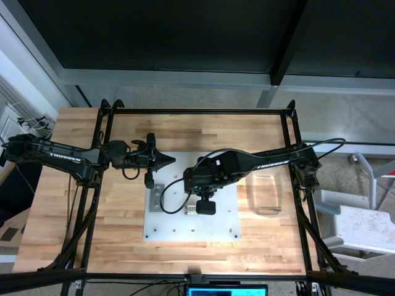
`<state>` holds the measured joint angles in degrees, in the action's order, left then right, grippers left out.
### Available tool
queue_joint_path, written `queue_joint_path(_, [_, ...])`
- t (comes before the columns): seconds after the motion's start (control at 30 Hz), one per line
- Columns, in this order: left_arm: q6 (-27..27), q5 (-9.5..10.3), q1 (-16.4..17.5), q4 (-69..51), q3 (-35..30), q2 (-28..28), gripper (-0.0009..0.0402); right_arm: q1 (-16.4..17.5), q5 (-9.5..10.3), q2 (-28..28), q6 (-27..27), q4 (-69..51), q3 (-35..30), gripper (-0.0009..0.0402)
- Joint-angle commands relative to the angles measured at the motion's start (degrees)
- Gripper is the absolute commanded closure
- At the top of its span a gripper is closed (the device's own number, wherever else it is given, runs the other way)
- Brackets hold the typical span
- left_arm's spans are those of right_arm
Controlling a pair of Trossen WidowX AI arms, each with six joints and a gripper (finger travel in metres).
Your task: Remove the HAN10-E connector and place it in the container
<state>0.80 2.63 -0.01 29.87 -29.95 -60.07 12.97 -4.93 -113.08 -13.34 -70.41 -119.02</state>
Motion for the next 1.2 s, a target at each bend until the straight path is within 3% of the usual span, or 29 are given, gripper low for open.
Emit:
queue_joint_path(0.03, [0.00, 0.00, 0.02, -0.02, 0.00, -0.04, 0.0393, 0.28, -0.02, -2.93, -0.76, -2.36, -3.76, 0.0393])
queue_joint_path(0.27, [0.00, 0.00, 0.02, -0.02, 0.00, -0.02, 0.0393, 0.70, 0.02, -7.63, -0.98, -4.81, -9.01, 0.0371])
queue_joint_path(1.0, [0.00, 0.00, 0.02, 0.00, 0.00, -0.02, 0.0393, 2.64, 0.52, -13.25, -1.33, -5.49, -10.16, 0.0158])
queue_joint_path(1.2, [0.00, 0.00, 0.02, -0.02, 0.00, -0.02, 0.0393, 2.91, 0.55, -14.49, -1.40, -5.16, -10.16, 0.0118])
